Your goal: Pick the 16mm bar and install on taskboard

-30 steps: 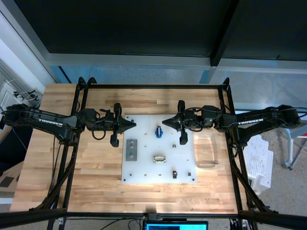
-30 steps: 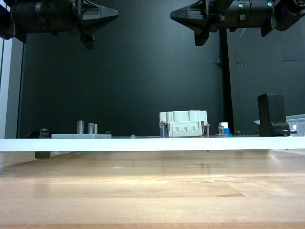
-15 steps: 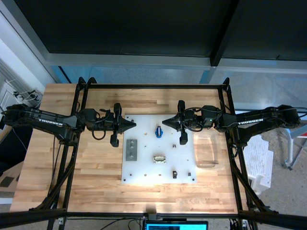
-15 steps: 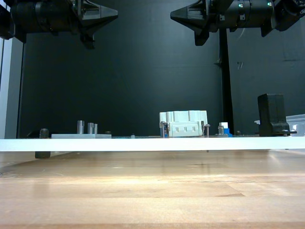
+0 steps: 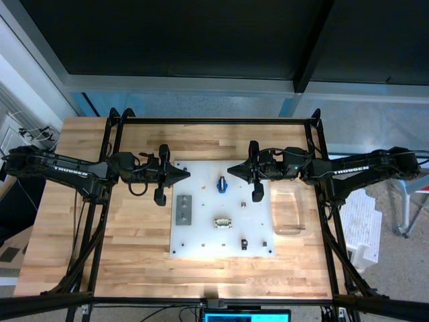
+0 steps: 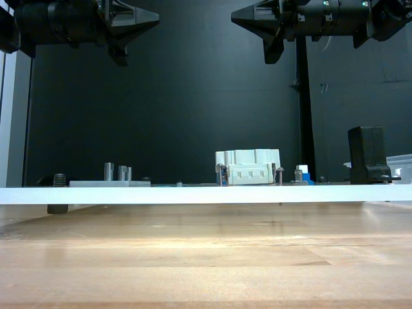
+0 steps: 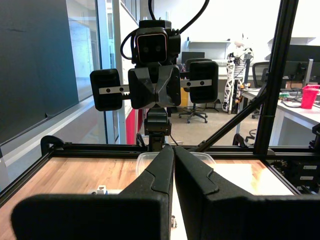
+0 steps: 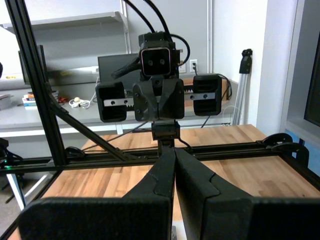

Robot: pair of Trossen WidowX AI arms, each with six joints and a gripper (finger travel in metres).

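The big wooden table [image 5: 100, 255] has the white taskboard [image 5: 201, 235] lying flat in the middle. A clear tray [image 5: 288, 233] sits just beside the board on its right.

The left gripper [image 5: 182, 174] hangs high over the board's far left corner. The right gripper [image 5: 233, 172] hangs high over the far side of the board, near the blue knob [image 5: 221, 183]. The two point at each other. Both have their fingers pressed tight together, and there is nothing between them.

On the board are a grey block [image 5: 183, 209], a beige connector [image 5: 223, 222] and the blue knob.

The 16mm bar is too tiny to find for sure. It may be one of the small grey bits on the board, but I cannot tell which.

I think the job has not really begun. The bar has to be found, picked up and put into its place on the board.
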